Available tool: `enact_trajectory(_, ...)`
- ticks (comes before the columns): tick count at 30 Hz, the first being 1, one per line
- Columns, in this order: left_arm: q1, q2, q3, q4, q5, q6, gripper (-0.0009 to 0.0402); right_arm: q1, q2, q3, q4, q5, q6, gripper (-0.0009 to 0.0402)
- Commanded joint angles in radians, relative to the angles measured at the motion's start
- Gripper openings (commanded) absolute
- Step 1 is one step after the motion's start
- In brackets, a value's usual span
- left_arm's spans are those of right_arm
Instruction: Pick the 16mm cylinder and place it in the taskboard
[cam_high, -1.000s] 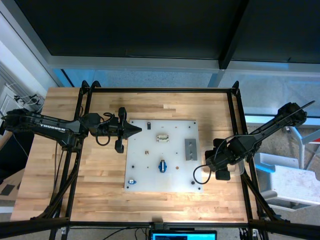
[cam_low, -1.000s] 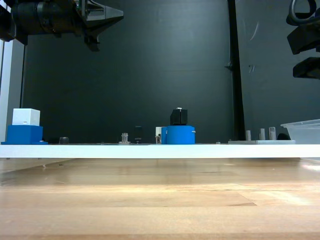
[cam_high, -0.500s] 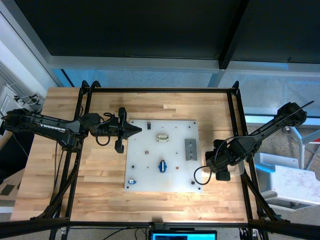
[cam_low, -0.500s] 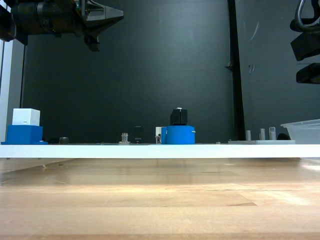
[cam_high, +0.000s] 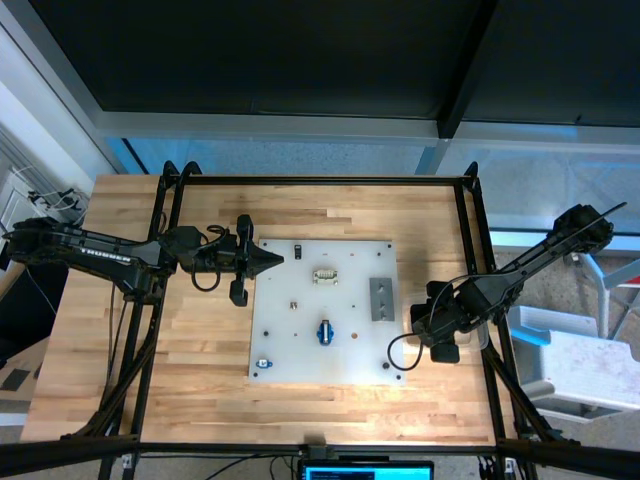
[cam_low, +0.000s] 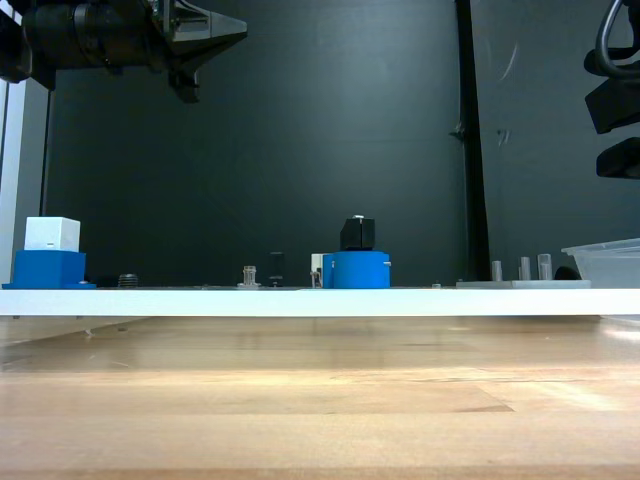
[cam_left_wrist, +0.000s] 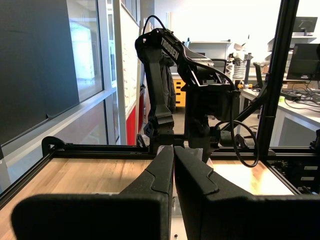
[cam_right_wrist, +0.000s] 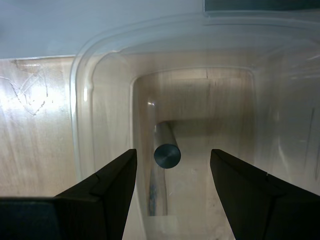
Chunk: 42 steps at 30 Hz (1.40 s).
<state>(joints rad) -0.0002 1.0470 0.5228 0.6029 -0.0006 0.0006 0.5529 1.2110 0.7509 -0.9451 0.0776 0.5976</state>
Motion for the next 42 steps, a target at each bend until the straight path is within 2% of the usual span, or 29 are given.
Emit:
enact_trajectory(1,0.000,0.000,0.000,0.000,0.000,0.000,0.0000,0.002,0.009,-0.002,0.008,0.000,-0.001,0.0204)
enact_trajectory(25,0.000,0.000,0.000,0.000,0.000,0.000,0.0000,0.009,0.031,-0.032,0.074,-0.001,0.002,0.0204)
enact_trajectory(29,0.000,0.000,0.000,0.000,0.000,0.000,0.0000,0.010,0.031,-0.052,0.093,-0.019,0.008,0.0204)
enact_trajectory(42,0.000,0.000,0.000,0.000,0.000,0.000,0.0000,0.010,0.031,-0.059,0.097,-0.018,0.008,0.0200)
